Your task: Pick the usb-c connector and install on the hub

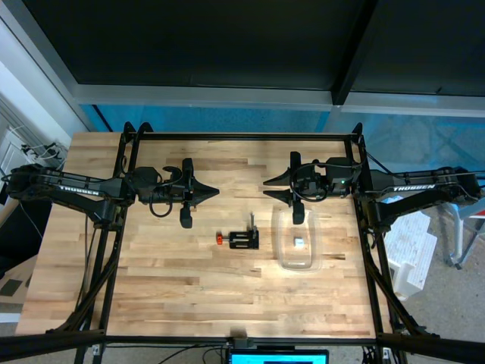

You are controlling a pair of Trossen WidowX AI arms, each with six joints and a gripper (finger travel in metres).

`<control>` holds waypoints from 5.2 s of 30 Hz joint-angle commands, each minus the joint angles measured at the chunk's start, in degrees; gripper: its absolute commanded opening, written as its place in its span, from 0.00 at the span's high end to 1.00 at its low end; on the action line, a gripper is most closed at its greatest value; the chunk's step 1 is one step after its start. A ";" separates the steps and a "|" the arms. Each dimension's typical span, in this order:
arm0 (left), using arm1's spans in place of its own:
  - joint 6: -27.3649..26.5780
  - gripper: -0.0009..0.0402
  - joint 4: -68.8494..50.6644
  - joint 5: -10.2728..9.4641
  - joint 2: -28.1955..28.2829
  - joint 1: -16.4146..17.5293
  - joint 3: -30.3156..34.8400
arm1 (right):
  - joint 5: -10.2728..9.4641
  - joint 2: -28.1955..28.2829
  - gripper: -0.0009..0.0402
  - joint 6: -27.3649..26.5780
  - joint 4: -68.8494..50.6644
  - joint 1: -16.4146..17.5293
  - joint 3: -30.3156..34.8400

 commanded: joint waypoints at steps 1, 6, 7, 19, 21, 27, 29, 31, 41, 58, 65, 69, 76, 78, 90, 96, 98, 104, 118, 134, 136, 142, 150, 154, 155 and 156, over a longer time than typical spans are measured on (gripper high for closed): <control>0.00 0.98 0.02 0.02 0.02 0.02 0.00 | 0.15 -0.70 0.85 0.02 1.60 0.02 -1.75; 0.00 0.98 0.00 0.00 0.02 0.00 0.00 | 0.15 -1.25 0.98 -0.39 3.76 0.02 -3.58; 0.00 0.98 0.00 0.02 0.02 0.02 0.00 | 0.17 -1.25 0.97 -0.39 4.66 0.02 -4.02; 0.00 0.98 0.00 0.02 0.02 0.02 0.00 | 0.28 -1.36 0.98 -0.17 15.08 0.02 -9.27; 0.00 0.98 0.00 0.02 0.02 0.02 0.00 | 0.61 -1.36 0.98 -0.20 16.06 0.02 -9.70; 0.00 0.98 0.00 0.00 0.02 0.02 0.00 | 0.59 -1.36 0.98 -0.39 16.17 0.02 -9.97; 0.00 0.98 0.00 0.00 0.02 0.00 0.00 | 0.61 -1.36 0.98 -0.63 16.17 0.02 -9.97; 0.00 0.98 0.00 0.02 0.02 0.00 0.00 | 0.61 -1.22 0.98 -0.63 16.22 0.02 -9.99; 0.00 0.98 0.00 0.02 0.02 0.02 0.00 | 0.63 -0.46 0.98 -0.11 16.35 0.02 -10.08; 0.00 0.98 0.02 0.00 0.02 0.02 0.00 | 0.61 -0.48 0.98 0.31 17.99 0.11 -11.58; 0.00 0.98 0.02 0.02 0.02 0.02 0.00 | 0.61 -0.48 0.98 0.28 18.38 0.13 -11.58; 0.00 0.98 0.00 0.02 0.02 0.02 0.00 | 0.57 -0.48 0.98 0.33 18.36 0.17 -11.54; 0.00 0.98 0.02 0.02 0.02 0.02 0.00 | 0.61 -0.48 0.98 0.33 18.34 0.17 -11.41; 0.00 0.98 0.00 0.02 0.02 0.02 0.00 | 0.59 -0.48 0.98 0.33 18.34 0.17 -11.41; 0.00 0.98 0.00 0.02 0.02 0.02 0.00 | 0.59 -0.48 0.98 0.33 18.27 0.17 -11.41; 0.00 0.98 0.00 0.00 0.02 0.00 0.00 | 0.59 -0.48 0.98 0.33 18.27 0.17 -11.41; 0.00 0.98 0.00 0.02 0.02 0.00 0.00 | 0.59 -0.48 0.98 0.33 18.27 0.17 -11.41; 0.00 0.98 0.00 0.00 0.02 0.02 0.00 | 0.59 -0.48 0.98 0.33 18.27 0.15 -11.41; 0.00 0.98 0.00 0.02 0.02 0.02 0.00 | 0.59 -0.48 0.98 0.33 18.27 0.15 -11.41; 0.00 0.98 0.00 0.02 0.02 0.02 0.00 | 0.59 -0.48 0.98 0.33 18.27 0.17 -11.41; 0.00 0.98 0.00 0.02 0.02 0.02 0.00 | 0.61 -0.48 0.98 0.35 18.27 0.17 -11.41; 0.00 0.98 0.00 0.02 0.02 0.02 0.00 | 0.61 -0.48 0.98 0.33 18.27 0.15 -11.41; 0.00 0.98 0.02 0.02 0.02 0.02 0.00 | 0.61 -0.48 0.98 0.33 18.27 0.17 -11.43; 0.00 0.98 0.00 0.02 0.02 0.02 0.00 | 0.61 -0.48 0.98 0.33 18.27 0.15 -11.41; 0.00 0.98 0.00 0.00 0.02 0.00 0.00 | 0.61 -0.48 0.98 0.33 18.27 0.17 -11.41; 0.00 0.98 0.00 0.00 0.02 0.02 0.00 | 0.59 -0.48 0.98 0.33 18.27 0.17 -11.41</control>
